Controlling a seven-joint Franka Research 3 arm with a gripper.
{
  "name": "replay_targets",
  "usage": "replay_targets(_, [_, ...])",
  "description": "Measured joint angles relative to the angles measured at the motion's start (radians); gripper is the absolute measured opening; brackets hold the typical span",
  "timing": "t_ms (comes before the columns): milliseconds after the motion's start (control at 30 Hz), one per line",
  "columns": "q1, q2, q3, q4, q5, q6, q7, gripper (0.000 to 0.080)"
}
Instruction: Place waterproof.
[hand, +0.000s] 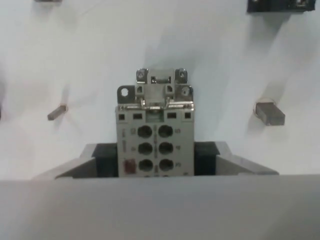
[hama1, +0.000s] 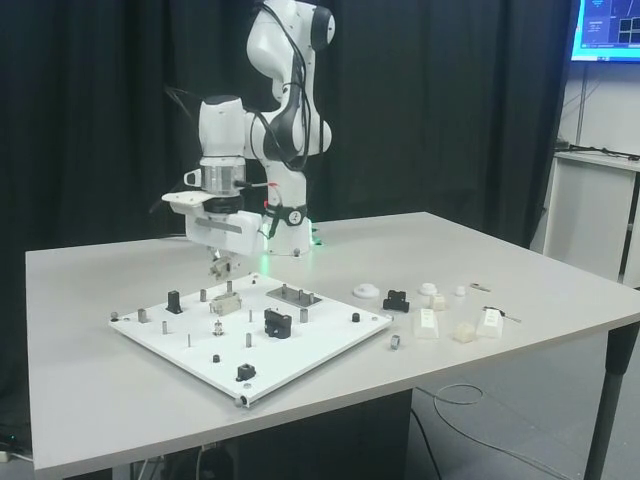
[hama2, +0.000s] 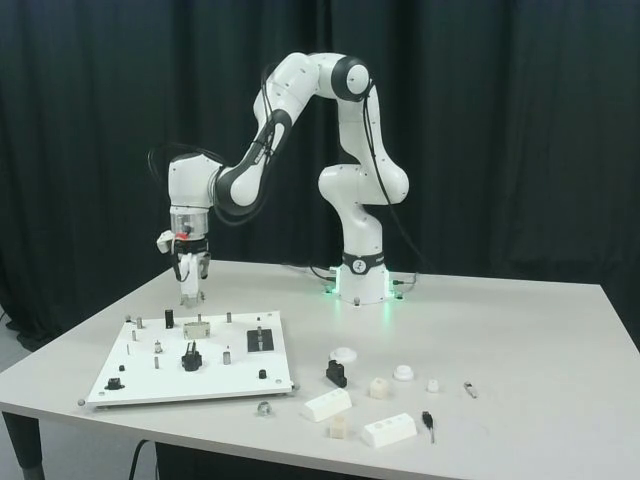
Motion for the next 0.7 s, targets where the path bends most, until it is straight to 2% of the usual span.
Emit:
replay_targets(267, [0.0, -0.018, 0.0, 0.001, -0.032, -0.016, 0.028, 0.0312])
replay_targets(700, [0.001, -0.019, 0.0, 0.003, -0.039, -0.017, 0.031, 0.0312])
